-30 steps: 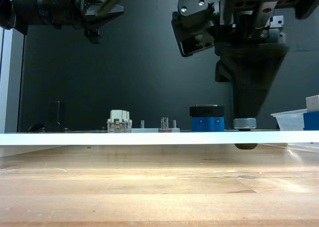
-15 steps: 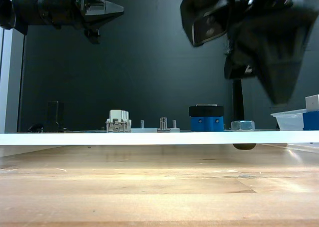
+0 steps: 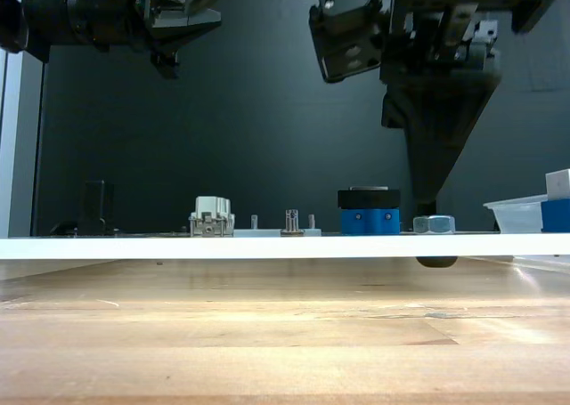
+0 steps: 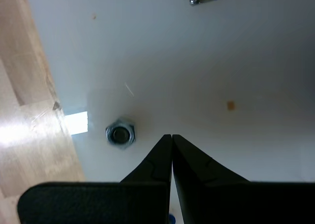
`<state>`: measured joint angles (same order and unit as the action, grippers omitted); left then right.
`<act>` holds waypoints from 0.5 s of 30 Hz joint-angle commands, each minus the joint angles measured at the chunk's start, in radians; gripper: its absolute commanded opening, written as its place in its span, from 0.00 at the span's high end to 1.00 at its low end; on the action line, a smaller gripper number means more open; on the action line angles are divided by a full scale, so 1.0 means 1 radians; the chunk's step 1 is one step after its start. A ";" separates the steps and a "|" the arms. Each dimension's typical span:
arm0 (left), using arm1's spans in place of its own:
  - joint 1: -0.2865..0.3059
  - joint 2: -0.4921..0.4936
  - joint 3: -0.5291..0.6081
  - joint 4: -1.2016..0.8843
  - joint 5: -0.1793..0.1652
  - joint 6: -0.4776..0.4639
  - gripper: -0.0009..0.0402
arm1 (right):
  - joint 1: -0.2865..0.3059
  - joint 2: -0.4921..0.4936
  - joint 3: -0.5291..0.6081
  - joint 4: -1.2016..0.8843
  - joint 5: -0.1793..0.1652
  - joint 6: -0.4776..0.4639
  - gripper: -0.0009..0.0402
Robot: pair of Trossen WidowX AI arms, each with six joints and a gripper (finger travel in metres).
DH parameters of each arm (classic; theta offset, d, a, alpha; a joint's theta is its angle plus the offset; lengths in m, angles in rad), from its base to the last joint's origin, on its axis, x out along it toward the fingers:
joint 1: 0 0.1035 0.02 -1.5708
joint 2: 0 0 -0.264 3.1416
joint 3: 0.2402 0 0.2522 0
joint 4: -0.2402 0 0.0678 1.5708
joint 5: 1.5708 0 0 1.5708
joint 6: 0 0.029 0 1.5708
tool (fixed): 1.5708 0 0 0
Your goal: Pick the M12 fastener and fasten on the M12 threads
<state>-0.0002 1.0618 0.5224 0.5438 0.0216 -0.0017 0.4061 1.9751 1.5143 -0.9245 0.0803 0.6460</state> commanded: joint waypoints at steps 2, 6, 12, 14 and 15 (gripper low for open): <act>0.000 0.000 0.000 0.000 0.000 0.000 0.98 | 0.004 0.019 -0.001 0.031 -0.034 0.003 0.98; 0.000 0.000 0.000 0.000 0.000 0.000 0.98 | 0.007 0.026 -0.001 0.046 -0.056 0.002 0.98; 0.000 0.000 0.000 0.000 0.000 0.000 0.98 | 0.013 0.030 -0.001 0.048 -0.067 0.002 0.98; 0.000 0.000 0.000 0.000 0.000 0.000 0.98 | 0.013 0.029 -0.001 0.048 -0.138 0.001 0.98; 0.000 0.000 0.000 0.000 0.000 0.000 0.98 | 0.013 0.029 -0.001 0.047 -0.179 0.001 0.98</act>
